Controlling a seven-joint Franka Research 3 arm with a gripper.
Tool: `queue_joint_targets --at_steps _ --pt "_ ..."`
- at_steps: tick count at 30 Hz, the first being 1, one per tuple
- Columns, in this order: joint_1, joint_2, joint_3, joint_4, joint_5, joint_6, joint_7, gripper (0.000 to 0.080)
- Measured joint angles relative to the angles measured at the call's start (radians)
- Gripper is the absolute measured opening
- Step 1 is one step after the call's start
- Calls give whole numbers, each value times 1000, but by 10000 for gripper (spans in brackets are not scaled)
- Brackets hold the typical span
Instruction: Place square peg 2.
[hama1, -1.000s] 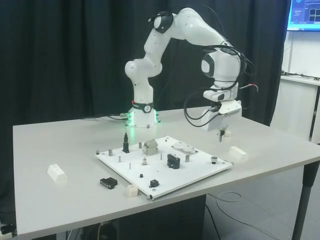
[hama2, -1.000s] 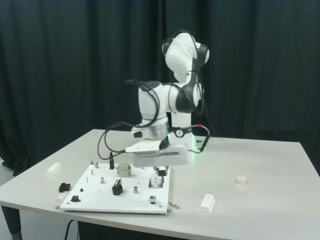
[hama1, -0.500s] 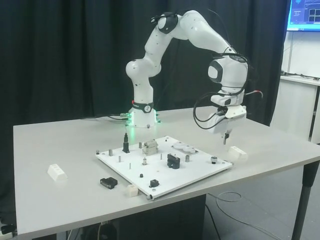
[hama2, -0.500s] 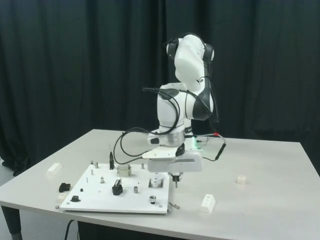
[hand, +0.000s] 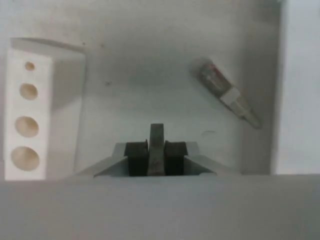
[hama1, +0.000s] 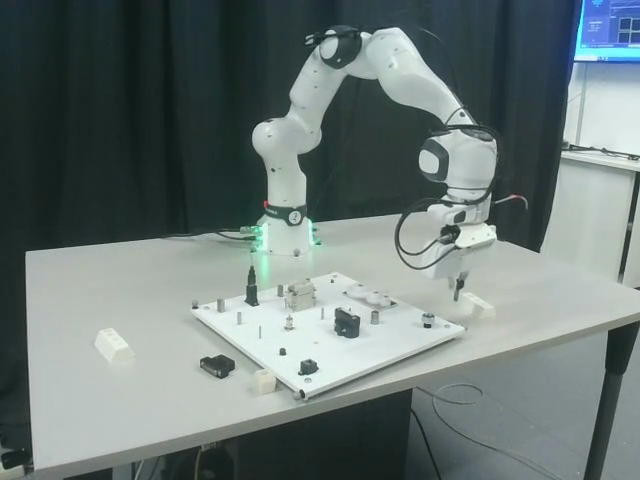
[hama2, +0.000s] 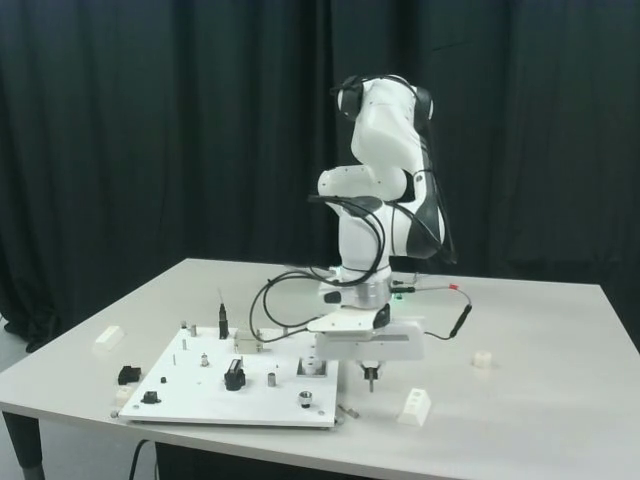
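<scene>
The white arm (hama1: 400, 80) is standing tall from its base, which is glowing green at the back of the grey table (hama1: 120, 290). It is going up high, bending over at the top, and reaching down to the table's far side, past the edge of the white board (hama1: 330, 335). Its wrist is pointing straight down.

The gripper (hama1: 458, 290) is hanging low over the bare table, just beside the white block with holes (hama1: 477, 305). In the second room view, the gripper (hama2: 371, 381) is sitting between the board (hama2: 200, 400) and the block (hama2: 414, 406).

In the wrist view, the two black fingers (hand: 135, 156) are squeezing a thin grey peg (hand: 156, 147). The peg is sticking out past the fingertips, pointing down at the table. The jaws are closed tight on it.

The wrist view is also showing the white block (hand: 27, 107) to one side, with four round holes in a row. A small metal pin (hand: 227, 95) is lying flat on the table, tilted, well apart from the peg. The edge of the white board (hand: 297, 85) is showing on the other side.

The peg is not touching the block or the board. It is being held in the air over the grey table.
</scene>
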Motion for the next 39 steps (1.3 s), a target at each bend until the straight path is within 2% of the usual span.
queue_joint_targets --at_steps 8,14,24,39 --pt "0 7 31 -35 0 78 16 65" --pt "0 15 47 -51 0 118 25 65" --pt "0 31 62 -58 0 155 38 65" --pt "0 35 65 -61 0 160 55 65"
